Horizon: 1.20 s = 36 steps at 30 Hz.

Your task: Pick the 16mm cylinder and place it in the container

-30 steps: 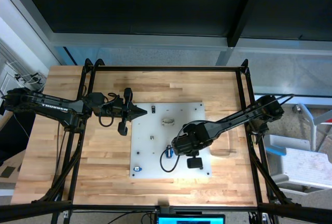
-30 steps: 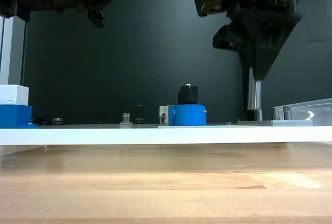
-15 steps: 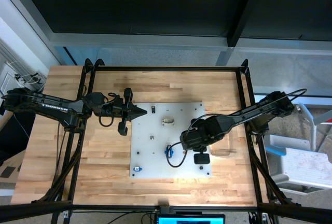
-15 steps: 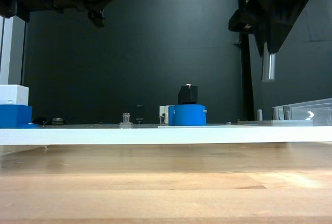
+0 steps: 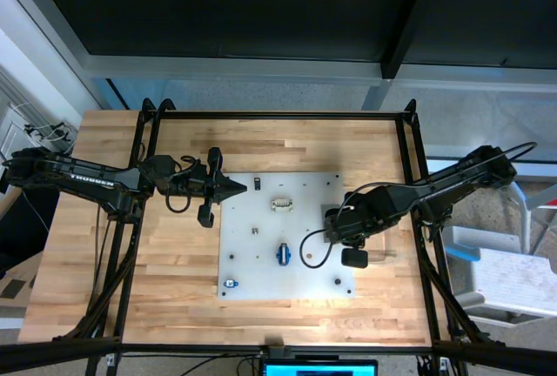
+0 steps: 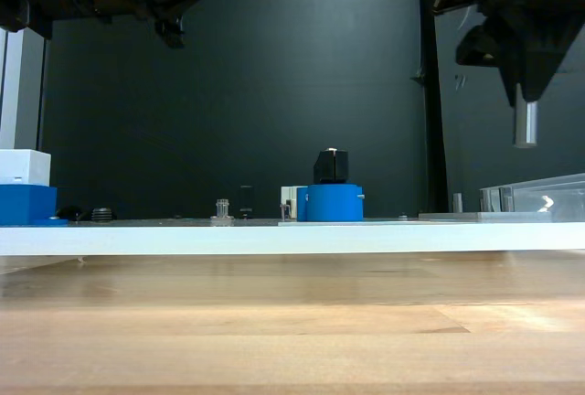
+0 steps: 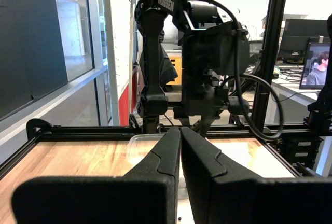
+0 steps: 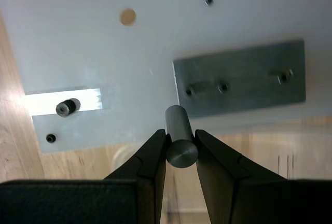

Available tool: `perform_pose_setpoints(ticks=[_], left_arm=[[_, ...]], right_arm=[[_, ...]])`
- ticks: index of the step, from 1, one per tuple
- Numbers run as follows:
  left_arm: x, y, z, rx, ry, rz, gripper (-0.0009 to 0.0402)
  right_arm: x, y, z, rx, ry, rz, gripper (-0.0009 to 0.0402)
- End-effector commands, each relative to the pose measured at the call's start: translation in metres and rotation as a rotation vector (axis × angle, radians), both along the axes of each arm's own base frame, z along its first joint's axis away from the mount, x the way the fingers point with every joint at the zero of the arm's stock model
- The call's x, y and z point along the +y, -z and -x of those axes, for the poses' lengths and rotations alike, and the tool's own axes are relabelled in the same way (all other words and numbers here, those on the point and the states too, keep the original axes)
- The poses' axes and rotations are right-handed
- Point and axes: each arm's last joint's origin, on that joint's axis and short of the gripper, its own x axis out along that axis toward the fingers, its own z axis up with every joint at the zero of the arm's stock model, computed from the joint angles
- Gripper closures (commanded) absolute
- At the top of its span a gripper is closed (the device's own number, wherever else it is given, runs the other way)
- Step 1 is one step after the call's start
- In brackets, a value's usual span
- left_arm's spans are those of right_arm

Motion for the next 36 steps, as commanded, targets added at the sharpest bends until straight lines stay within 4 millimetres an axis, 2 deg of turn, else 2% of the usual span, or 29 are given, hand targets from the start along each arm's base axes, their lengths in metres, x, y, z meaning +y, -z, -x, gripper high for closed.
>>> perform_pose_setpoints(ticks=[1, 12, 21, 26, 36], left_arm=[[0.000, 0.000, 0.000, 0.000, 0.000, 0.000, 0.0393], [0.000, 0.000, 0.000, 0.000, 0.000, 0.000, 0.0393], [0.000, 0.000, 0.000, 0.000, 0.000, 0.000, 0.0393], [0.000, 0.000, 0.000, 0.000, 0.000, 0.000, 0.0393], [0.000, 0.000, 0.000, 0.000, 0.000, 0.000, 0.0393]], right_arm=[[-0.005, 0.003, 0.010, 0.005, 0.044, -0.008, 0.0373], [-0.023, 0.014, 0.038, 0.028, 0.150, -0.017, 0.0373], [-0.039, 0.035, 0.053, 0.083, 0.237, -0.001, 0.0373], [-0.047, 0.048, 0.056, 0.072, 0.332, 0.071, 0.0374], [-0.047, 0.061, 0.058, 0.065, 0.342, 0.074, 0.0373]])
